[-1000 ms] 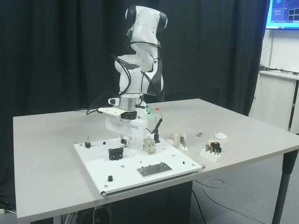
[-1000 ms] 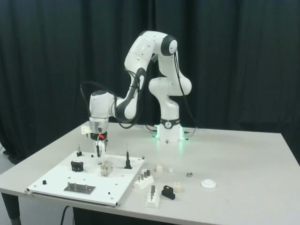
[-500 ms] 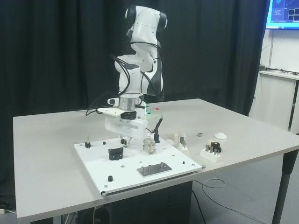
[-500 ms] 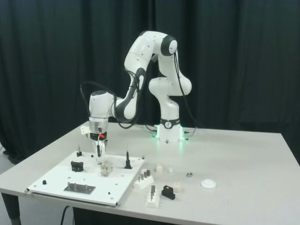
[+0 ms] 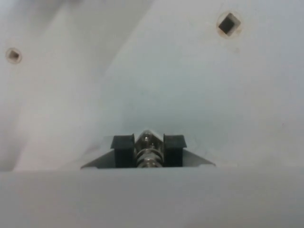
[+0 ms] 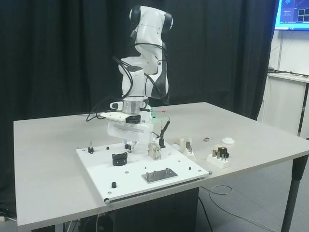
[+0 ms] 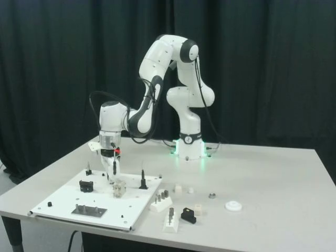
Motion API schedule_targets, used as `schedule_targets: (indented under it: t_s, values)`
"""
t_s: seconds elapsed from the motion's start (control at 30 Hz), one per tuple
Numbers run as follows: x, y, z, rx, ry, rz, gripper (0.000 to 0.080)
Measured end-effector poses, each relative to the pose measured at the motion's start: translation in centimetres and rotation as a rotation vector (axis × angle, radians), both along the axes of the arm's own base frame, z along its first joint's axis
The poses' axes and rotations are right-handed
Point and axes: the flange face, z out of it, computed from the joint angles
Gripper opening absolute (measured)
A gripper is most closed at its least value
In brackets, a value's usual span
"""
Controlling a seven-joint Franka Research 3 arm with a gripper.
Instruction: Insert BNC.
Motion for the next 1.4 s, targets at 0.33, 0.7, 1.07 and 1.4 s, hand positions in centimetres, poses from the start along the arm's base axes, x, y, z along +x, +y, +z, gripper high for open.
schedule_targets:
  t_s: [0.33, 0.7, 1.07, 1.4]
  values:
    - [-0.2, -0.25, -0.01, 0.015, -0.009, 0.048, 0.0125]
    - [-0.22, -0.28, -0.01, 0.017, -0.01, 0.088, 0.0125]
    - [-0.21, -0.25, -0.01, 0.015, -0.008, 0.136, 0.0125]
    - [-0.18, -0.21, -0.03, 0.013, -0.005, 0.183, 0.0125]
